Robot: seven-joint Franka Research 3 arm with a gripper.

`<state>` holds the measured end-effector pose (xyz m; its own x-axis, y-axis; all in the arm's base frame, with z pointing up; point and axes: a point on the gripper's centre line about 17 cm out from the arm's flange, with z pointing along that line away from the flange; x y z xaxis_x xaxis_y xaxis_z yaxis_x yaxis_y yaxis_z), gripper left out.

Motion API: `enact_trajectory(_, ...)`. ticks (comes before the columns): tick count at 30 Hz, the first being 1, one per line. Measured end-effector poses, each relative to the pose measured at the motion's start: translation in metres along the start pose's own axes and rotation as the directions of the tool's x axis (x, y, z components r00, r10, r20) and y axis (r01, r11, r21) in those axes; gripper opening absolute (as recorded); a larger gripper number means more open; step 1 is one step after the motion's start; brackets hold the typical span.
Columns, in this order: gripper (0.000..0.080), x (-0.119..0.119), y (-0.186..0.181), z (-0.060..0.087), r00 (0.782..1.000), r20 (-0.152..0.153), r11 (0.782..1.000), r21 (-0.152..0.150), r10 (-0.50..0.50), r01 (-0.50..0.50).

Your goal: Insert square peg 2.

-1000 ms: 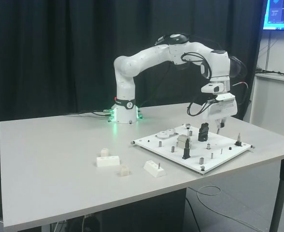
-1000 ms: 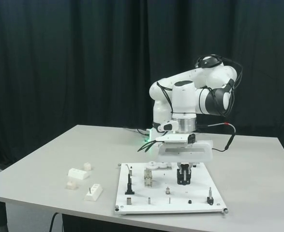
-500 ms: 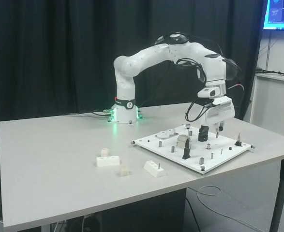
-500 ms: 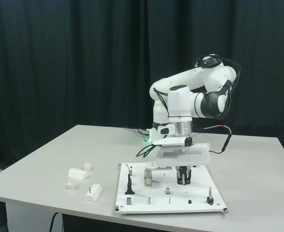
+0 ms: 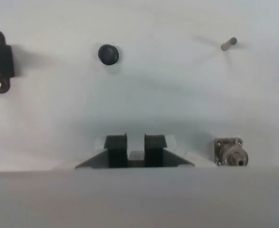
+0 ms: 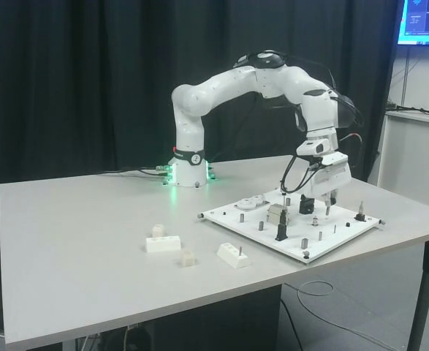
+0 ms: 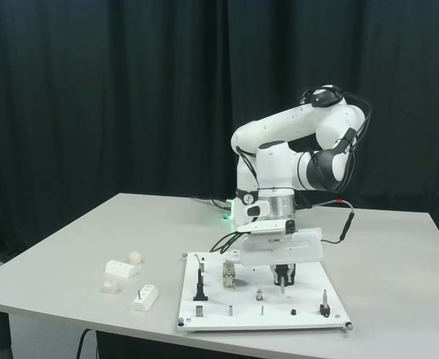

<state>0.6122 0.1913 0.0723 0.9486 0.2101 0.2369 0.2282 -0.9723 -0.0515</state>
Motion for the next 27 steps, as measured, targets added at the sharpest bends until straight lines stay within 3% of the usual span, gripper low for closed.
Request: enact_trajectory(27, 0.0071, -0.011, -0.018, 0.003, 0.999, -0.041, 0.998, -0.055, -0.036, 0.033)
